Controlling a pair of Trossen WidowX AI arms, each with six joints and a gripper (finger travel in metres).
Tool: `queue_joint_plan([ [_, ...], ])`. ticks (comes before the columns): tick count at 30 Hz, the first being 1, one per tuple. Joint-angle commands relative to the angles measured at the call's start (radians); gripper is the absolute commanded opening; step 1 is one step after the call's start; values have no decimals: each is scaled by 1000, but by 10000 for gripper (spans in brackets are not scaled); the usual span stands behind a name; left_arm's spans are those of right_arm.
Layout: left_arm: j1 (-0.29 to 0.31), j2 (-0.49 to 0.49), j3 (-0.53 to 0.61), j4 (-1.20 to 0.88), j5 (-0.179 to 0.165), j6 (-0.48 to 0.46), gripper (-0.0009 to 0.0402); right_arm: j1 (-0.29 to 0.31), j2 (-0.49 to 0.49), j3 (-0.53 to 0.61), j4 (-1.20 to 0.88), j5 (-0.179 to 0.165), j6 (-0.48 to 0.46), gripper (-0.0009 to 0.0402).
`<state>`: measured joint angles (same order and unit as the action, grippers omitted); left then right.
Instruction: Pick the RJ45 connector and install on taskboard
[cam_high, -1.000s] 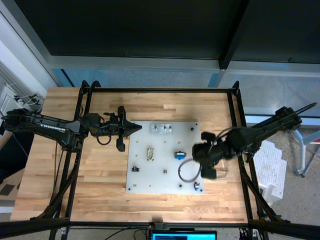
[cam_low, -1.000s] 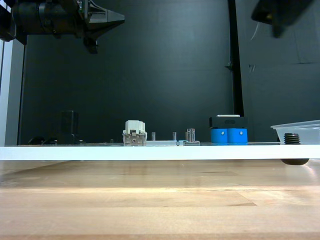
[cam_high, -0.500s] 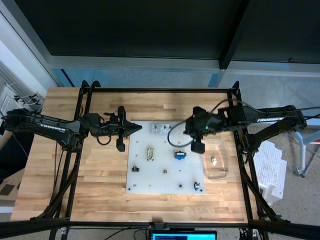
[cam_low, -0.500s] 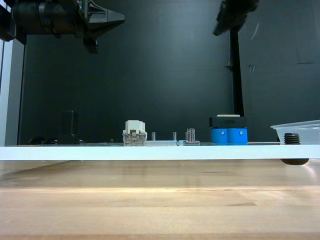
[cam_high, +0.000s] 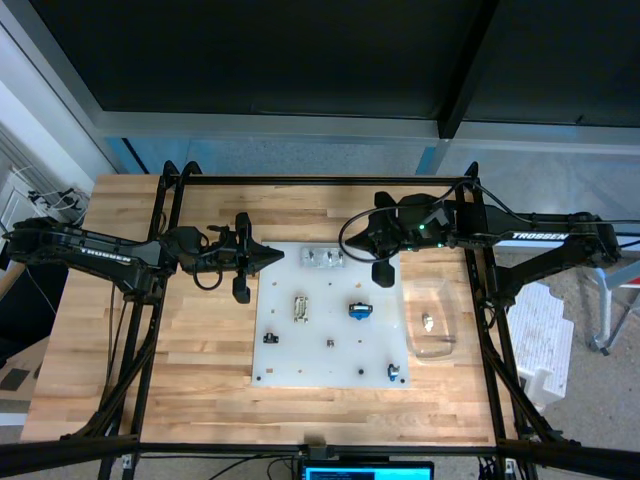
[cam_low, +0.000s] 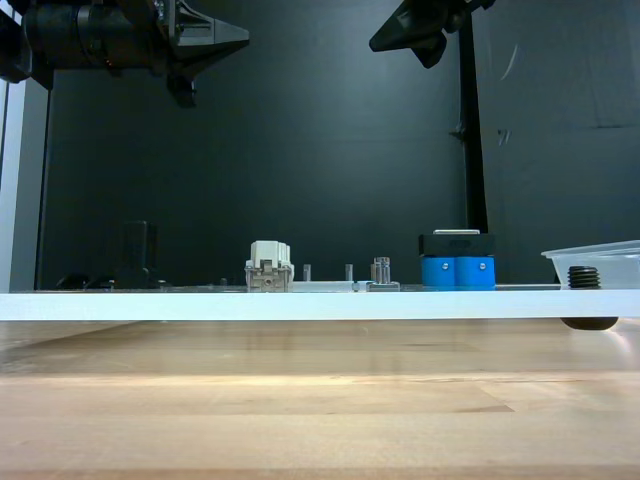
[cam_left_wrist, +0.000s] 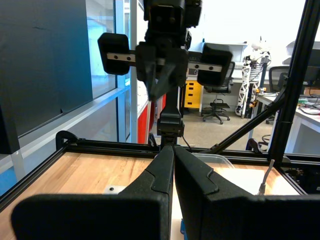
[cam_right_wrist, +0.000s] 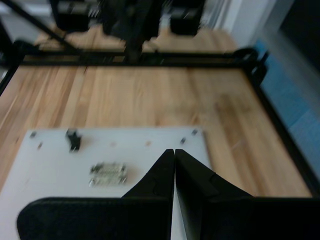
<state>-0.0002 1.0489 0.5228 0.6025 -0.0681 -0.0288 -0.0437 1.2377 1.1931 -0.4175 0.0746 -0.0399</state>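
The left tool (cam_high: 278, 255) hangs above the light wooden table (cam_high: 190, 380) just beside the left edge of the flat white task board (cam_high: 300, 350), pointing inward. The left wrist view shows its two black fingers (cam_left_wrist: 160, 175) pressed together with nothing between them. The right tool (cam_high: 362, 238) is raised high over the board's far right corner, pointing toward the left arm. Its black fingers (cam_right_wrist: 160, 175) are likewise pressed together and hold nothing. In the low view both tools sit well above the board, the right tool (cam_low: 376, 43) angled down to the left.

The small blue jack (cam_high: 393, 374) stands at the board's near right corner. The clear plastic tray (cam_high: 440, 352) lies on the table just right of the board, with a small pale shape (cam_high: 428, 322) inside it. Where the grey-booted RJ45 connector is, in the jack or on the block in the tray, I cannot tell from these views
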Motion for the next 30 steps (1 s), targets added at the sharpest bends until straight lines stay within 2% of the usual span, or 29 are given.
queue_joint_plan([
  [1,0,0,0,0,0,0,0,0,-35,-70,129,-14,10,0],
  [2,0,0,0,0,0,0,0,0,-44,-92,171,-24,10,0],
  [13,0,0,0,0,0,0,0,-1,-105,-335,614,-23,51,0],
  [21,0,0,0,0,0,0,0,-2,-139,-434,748,-25,74,0],
  [26,0,0,0,0,0,0,0,-2,-153,-465,797,-76,77,0],
  [30,0,0,0,0,0,0,0,-2,-177,-491,801,-74,77,0],
])
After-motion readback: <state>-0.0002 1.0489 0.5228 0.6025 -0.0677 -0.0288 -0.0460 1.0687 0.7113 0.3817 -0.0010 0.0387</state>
